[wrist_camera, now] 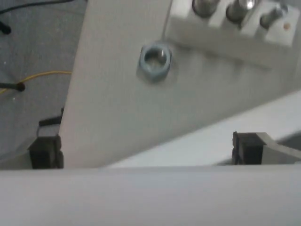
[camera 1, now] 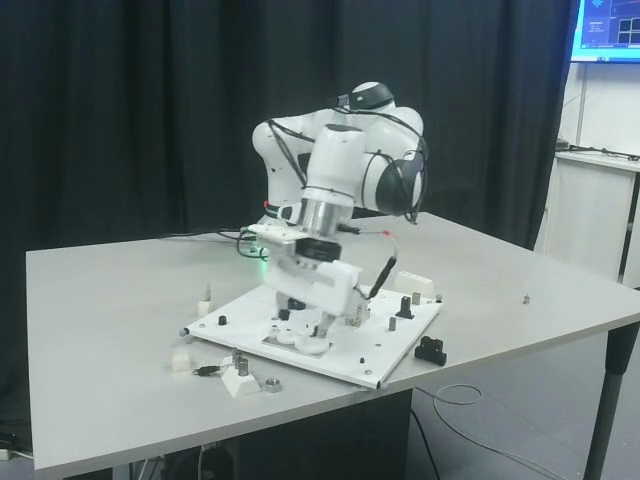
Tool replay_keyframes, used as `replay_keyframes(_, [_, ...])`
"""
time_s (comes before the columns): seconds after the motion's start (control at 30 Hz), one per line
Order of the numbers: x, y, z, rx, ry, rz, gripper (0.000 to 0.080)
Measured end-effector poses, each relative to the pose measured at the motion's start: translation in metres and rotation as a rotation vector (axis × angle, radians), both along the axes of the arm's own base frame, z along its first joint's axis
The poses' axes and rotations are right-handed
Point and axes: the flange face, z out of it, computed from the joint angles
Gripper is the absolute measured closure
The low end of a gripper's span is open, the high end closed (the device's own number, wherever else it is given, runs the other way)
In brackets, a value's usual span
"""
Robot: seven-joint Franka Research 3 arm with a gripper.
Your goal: Pick bolt 4.
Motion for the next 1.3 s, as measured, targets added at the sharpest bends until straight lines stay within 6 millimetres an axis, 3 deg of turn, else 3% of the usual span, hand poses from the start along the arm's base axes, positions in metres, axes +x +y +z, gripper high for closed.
replay_keyframes(0.27, [0.005, -0.034, -0.018, 0.025, 0.004, -0.007, 0.0003])
replay_keyframes(0.47, [0.011, -0.049, -0.028, 0.051, 0.007, 0.001, 0.0003])
replay_keyframes(1.3, [0.028, -0.07, -0.057, 0.126, 0.086, 0.017, 0.0003])
